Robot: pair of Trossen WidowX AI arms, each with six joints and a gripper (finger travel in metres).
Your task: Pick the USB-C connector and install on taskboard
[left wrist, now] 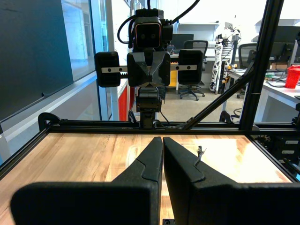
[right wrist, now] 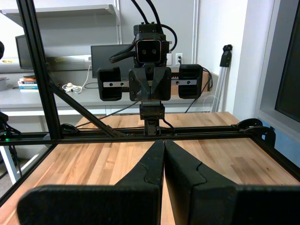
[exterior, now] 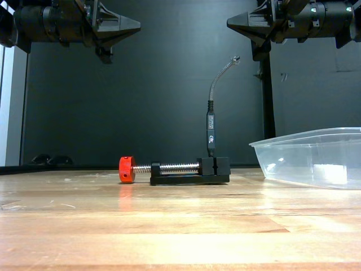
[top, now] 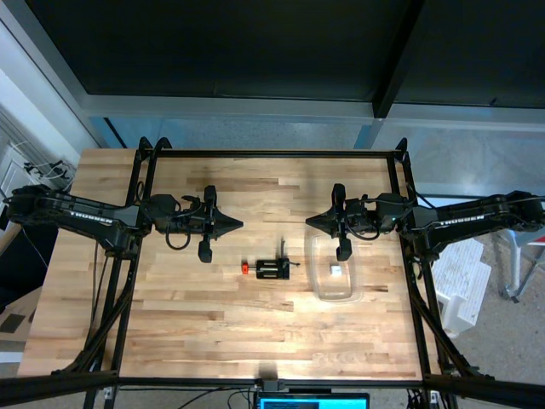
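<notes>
The taskboard [exterior: 189, 171] is a small black block with a red-orange knob [exterior: 127, 169] and a threaded metal rod, lying mid-table [top: 272, 269]. The USB-C connector [exterior: 210, 132] stands upright in the block's right end, with a braided metal stub [exterior: 221, 73] curving up from it. My left gripper [top: 241, 225] hovers high, behind and left of the block, shut and empty [left wrist: 162, 140]. My right gripper [top: 308, 222] hovers high, behind and right of it, also shut and empty [right wrist: 164, 143]. The two tips point at each other, well above the board [exterior: 138, 23] [exterior: 228, 23].
A clear plastic tray [exterior: 304, 137] sits right of the taskboard under the right arm, holding a small white square piece [top: 335, 269]. A black metal frame [top: 272, 154] borders the wooden table. Bare wood lies in front of the board.
</notes>
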